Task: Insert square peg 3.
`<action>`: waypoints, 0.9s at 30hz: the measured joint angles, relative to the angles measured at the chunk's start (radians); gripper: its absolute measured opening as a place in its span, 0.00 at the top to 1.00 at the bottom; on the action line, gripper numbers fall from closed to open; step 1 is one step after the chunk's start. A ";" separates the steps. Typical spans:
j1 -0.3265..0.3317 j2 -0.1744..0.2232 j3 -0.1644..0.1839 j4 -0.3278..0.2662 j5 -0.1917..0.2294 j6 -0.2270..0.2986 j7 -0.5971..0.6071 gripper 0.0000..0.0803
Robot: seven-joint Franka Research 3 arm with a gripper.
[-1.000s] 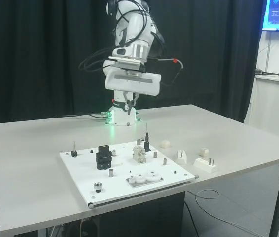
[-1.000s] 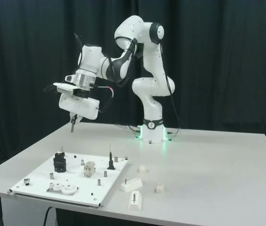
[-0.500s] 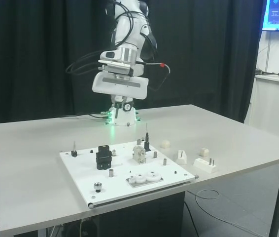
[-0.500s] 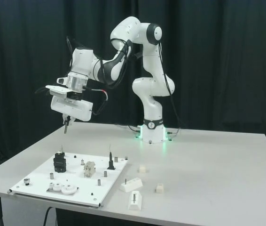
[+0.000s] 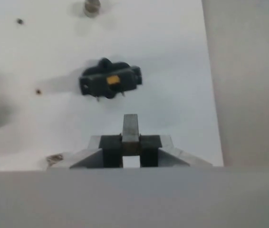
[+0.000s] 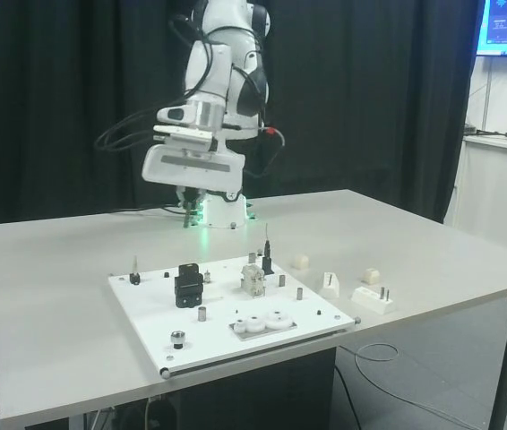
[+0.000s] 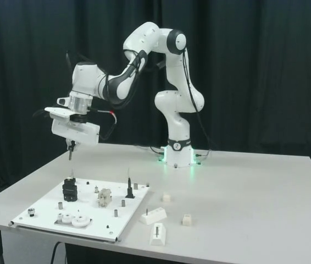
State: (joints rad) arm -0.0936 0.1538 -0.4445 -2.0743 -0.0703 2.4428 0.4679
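Since a second ago the arm has swung further toward the board's far side, carrying the peg [image 5: 130,134] with it. That grey square peg sits pinched between the two black fingers [image 5: 110,151] of the gripper [image 7: 70,149], which is closed on its upper end so the lower end sticks out below. Gripper and peg hang high in the air, well above the white board [image 6: 227,349], near the board edge away from the loose white blocks. Seen from the wrist, a black block [image 5: 109,82] stands on the board below and ahead of the peg tip. Other small posts and white gears [image 6: 264,321] stand on the board, which lies on the grey table [image 6: 56,269].
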 joint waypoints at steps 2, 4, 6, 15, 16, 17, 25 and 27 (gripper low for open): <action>-0.004 0.011 -0.008 0.002 0.012 0.000 -0.029 0.91; -0.009 0.022 -0.013 0.004 0.030 0.000 -0.055 0.91; -0.015 0.033 -0.017 0.006 0.049 0.001 -0.079 0.91; -0.027 0.086 -0.026 0.018 0.125 0.014 -0.161 0.91; -0.027 0.093 -0.026 0.020 0.129 0.017 -0.165 0.91; -0.028 0.100 -0.026 0.022 0.135 0.020 -0.170 0.91; -0.029 0.159 -0.026 0.038 0.165 0.024 -0.206 0.91; -0.029 0.169 -0.025 0.038 0.171 0.024 -0.215 0.91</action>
State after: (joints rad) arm -0.1221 0.3227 -0.4696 -2.0359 0.1009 2.4671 0.2529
